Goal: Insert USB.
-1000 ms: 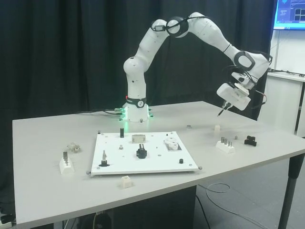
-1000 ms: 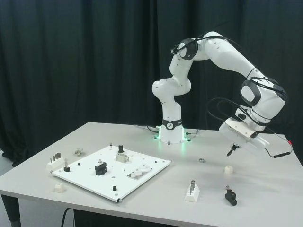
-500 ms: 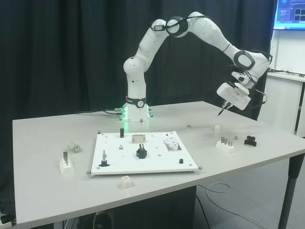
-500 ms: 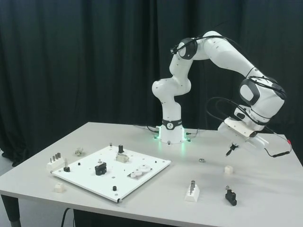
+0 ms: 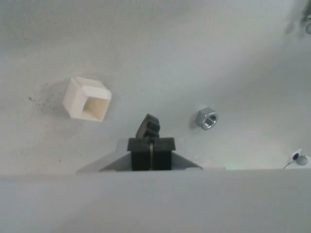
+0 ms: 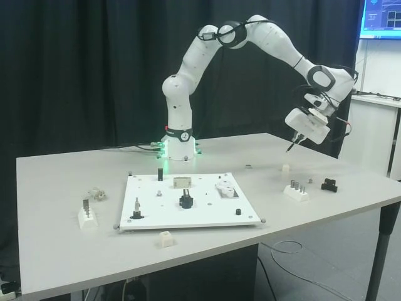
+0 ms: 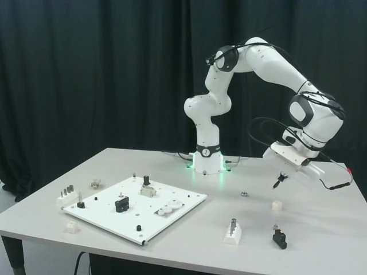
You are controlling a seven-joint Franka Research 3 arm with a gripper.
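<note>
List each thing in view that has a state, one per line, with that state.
gripper: shut on a small black part, raised above the table
small black part: held between the fingers, off the table
white square holder: standing on the table, its socket empty
nut: lying loose on the table
white board: flat on the table, far from the gripper

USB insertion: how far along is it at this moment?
Done: the gripper is shut on a small black part, apparently the USB plug, lifted above the table over a white holder block. In hand: carrying it. Left: reaching the white board and inserting it.
</note>
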